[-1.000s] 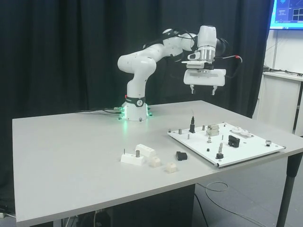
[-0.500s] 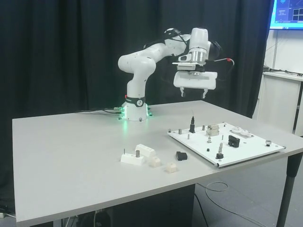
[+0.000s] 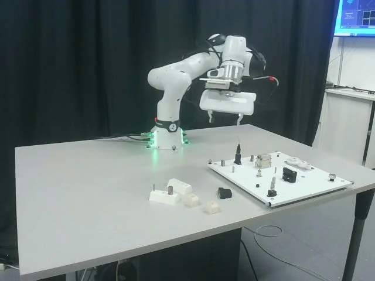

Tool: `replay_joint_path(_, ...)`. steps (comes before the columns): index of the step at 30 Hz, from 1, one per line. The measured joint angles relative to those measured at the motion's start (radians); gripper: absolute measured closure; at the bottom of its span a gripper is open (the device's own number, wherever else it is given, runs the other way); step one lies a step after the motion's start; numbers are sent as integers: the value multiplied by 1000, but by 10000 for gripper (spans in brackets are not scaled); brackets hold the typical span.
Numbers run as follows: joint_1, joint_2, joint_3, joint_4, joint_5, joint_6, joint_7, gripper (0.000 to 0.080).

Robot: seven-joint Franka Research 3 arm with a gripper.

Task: Pick round peg 1.

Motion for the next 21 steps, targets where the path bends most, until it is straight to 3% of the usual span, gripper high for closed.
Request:
replay_joint_path(11,-173,-5,47,8,136,23,-346,3)
replay_joint_path(21,-332,-5,104,35,244,35,-578,3)
